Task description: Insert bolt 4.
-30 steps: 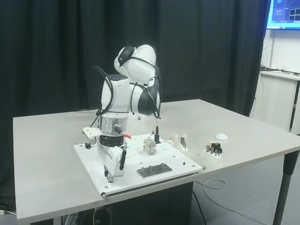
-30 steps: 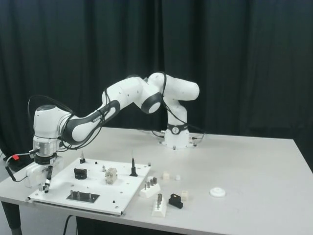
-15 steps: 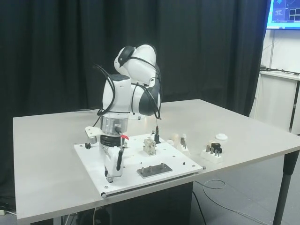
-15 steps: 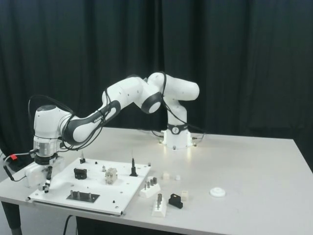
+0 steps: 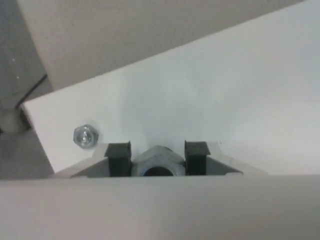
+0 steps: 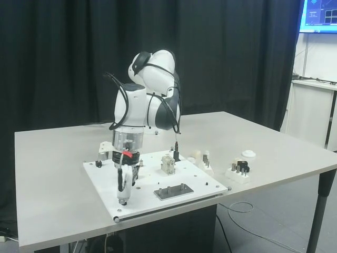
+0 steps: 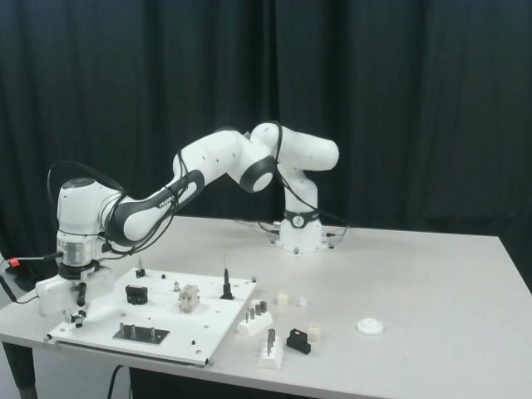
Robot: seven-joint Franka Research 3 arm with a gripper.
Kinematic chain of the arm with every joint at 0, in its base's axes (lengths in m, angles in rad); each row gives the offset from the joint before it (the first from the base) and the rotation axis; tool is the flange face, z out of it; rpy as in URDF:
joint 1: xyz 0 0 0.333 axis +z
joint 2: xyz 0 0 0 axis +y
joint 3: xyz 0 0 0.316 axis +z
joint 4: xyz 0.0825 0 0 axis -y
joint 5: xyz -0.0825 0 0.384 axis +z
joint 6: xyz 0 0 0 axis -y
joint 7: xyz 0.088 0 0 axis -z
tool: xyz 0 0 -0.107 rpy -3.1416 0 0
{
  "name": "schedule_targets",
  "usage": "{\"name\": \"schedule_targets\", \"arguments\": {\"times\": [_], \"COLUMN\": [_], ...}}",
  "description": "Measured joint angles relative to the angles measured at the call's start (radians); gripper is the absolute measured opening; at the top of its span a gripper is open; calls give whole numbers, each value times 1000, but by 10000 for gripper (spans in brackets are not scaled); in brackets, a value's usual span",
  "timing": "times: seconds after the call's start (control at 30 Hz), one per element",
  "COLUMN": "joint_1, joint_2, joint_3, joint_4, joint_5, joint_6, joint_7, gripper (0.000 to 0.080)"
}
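Grey and hex-headed, bolt 4 (image 5: 157, 161) is sitting clamped between the gripper's (image 5: 156, 159) two black fingertips (image 5: 118, 156), right above the white board (image 5: 210, 95) near its corner. Compared with a second ago, the wrist is turning: the camera bracket is now swinging round from the side it was on. One more bolt head (image 5: 84, 136) is sitting in the board nearby. Two white bolt racks (image 7: 253, 320) are standing off the board on the grey table (image 7: 432, 283).
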Motion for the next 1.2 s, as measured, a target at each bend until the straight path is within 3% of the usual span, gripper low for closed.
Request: {"name": "schedule_targets", "arguments": {"times": [0.57,0.73,0.83,0.93,1.2], "joint_1": [0,4,15,37,151], "joint_2": [-2,-4,-5,-5,2], "joint_3": [-1,-8,-33,-78,-244], "joint_4": [-2,-10,-24,-54,-199], "joint_5": [-4,11,56,132,393], "joint_6": [-9,-9,-9,-5,43], "joint_7": [321,404,436,460,476], "gripper": [227,227,227,227,227]}}
